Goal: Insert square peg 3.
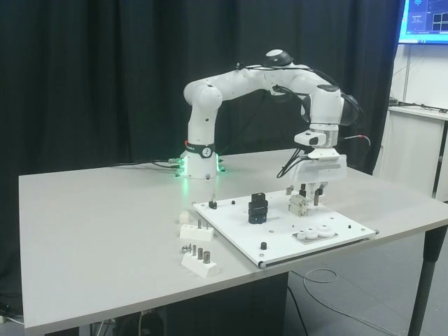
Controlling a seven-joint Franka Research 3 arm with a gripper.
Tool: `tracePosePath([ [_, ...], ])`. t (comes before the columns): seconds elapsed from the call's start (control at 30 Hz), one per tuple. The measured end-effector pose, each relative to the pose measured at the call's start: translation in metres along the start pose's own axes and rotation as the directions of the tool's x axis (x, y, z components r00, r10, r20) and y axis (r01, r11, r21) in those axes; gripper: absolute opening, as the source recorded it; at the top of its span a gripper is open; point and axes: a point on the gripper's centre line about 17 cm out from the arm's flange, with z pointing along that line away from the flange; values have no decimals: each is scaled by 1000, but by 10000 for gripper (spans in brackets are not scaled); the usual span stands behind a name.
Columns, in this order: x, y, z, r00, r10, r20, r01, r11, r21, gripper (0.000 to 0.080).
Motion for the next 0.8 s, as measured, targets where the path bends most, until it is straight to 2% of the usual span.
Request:
tracePosePath([
  [0.3, -4, -2, 5, 999, -52, 11, 52, 999, 2, 113],
  [0.8, -6, -7, 7, 998, -54, 18, 54, 998, 16, 113],
])
